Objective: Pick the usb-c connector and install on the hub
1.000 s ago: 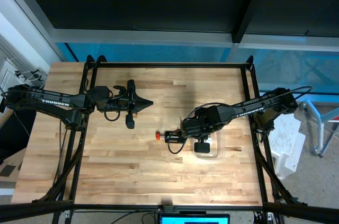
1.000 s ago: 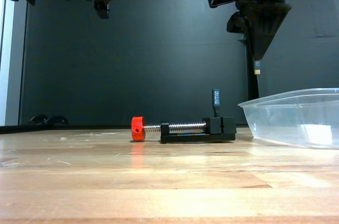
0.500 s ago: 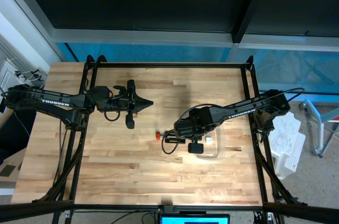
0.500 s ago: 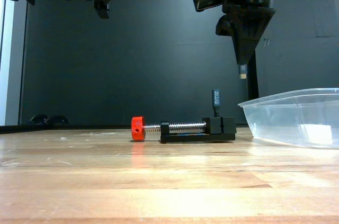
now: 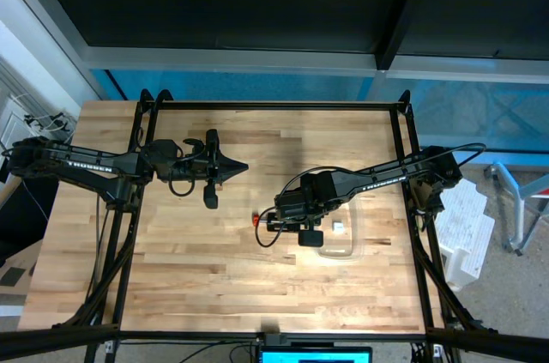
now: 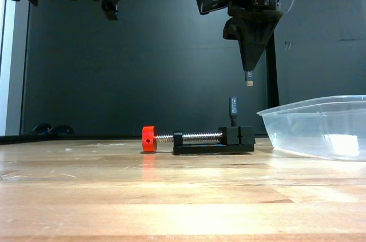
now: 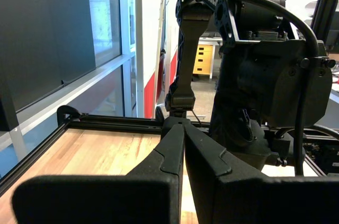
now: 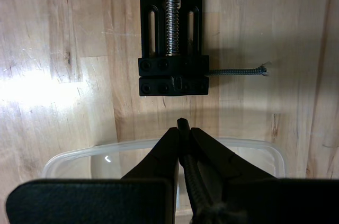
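Right gripper point(image 6: 248, 68) is found clamped on the usb-c connector point(image 6: 249, 78), which is held above the hub point(image 6: 213, 139) near the table's middle. The connector should be centred over the hub's block end, then lowered straight. Left gripper point(image 5: 240, 167), closed and empty, is parked toward the left edge.

In the high view the right gripper point(image 6: 248, 75), hanging above the table's middle, covers most of the hub point(image 8: 172, 78), so that little but its orange knob point(image 5: 256, 219) shows; the usb-c connector point(image 8: 182, 124) is too small to make out there; in the right wrist view only its tip pokes from between the pinching fingers, and the picture's edge cuts off the hub's knob end; the low view's top edge slices the left gripper point(image 5: 244, 166), held over the far left; its right edge crops the clear tray point(image 6: 320, 121).
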`<state>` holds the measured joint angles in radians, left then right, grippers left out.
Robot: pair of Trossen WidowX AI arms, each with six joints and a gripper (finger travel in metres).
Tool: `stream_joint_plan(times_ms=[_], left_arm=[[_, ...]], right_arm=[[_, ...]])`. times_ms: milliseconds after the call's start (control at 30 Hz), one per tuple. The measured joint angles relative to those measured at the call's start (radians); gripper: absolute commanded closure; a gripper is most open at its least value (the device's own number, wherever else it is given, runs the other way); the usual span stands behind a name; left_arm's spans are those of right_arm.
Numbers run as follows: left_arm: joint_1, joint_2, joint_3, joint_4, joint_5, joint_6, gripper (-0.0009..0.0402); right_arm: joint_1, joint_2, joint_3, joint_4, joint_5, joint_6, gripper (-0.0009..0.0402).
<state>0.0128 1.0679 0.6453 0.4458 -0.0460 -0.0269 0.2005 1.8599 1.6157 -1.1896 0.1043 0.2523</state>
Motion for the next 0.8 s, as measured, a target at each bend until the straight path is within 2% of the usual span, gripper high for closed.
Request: stream_joint_plan(times_ms=[333, 800], left_arm=[[0.0, 0.0, 0.0, 0.0, 0.0, 0.0, 0.0393], [0.0, 0.0, 0.0, 0.0, 0.0, 0.0, 0.0393]], right_arm=[[-0.002, 0.0, -0.001, 0.016, 0.0, 0.0, 0.0393], [-0.004, 0.066, 0.044, 0.005, 0.0, -0.016, 0.0393]])
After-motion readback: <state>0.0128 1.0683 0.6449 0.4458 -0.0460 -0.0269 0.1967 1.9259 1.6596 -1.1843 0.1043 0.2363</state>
